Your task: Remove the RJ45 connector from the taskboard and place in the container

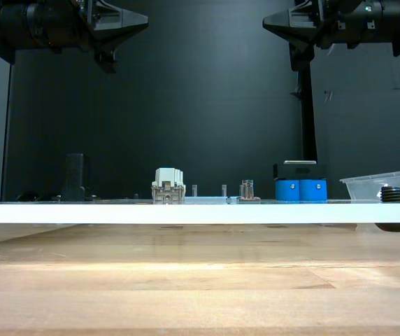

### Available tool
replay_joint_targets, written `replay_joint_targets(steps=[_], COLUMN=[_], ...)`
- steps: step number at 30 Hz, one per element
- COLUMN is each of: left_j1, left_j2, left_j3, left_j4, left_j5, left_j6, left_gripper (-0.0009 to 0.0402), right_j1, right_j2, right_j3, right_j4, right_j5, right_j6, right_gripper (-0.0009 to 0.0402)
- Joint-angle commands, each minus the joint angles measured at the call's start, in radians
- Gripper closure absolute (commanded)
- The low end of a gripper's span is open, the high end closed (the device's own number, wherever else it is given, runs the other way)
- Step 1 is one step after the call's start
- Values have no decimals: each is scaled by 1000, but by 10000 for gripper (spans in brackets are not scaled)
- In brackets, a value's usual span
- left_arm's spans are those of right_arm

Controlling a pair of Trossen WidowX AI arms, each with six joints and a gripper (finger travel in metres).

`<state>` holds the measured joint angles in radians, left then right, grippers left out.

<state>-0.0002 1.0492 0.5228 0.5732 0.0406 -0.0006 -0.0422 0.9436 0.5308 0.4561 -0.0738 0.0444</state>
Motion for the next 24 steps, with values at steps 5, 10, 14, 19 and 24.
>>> replay_joint_targets(steps=[5, 10, 14, 19, 24], left_j1=[0, 0, 0, 0, 0], left_j2=[0, 0, 0, 0, 0], left_j3=[0, 0, 0, 0, 0], left_j4=[0, 0, 0, 0, 0], left_j5=[0, 0, 0, 0, 0], left_j6=[0, 0, 0, 0, 0], left_gripper=[393, 393, 393, 393, 393], right_j1=[0, 0, 0, 0, 0], right_j2=[1, 0, 0, 0, 0], right_j3=[-7, -6, -6, -6, -6], right_j4=[16, 27, 26, 18, 6], right_j5=[2, 2, 2, 2, 2], right_j6=[0, 0, 0, 0, 0], right_gripper=[393, 393, 393, 393, 393])
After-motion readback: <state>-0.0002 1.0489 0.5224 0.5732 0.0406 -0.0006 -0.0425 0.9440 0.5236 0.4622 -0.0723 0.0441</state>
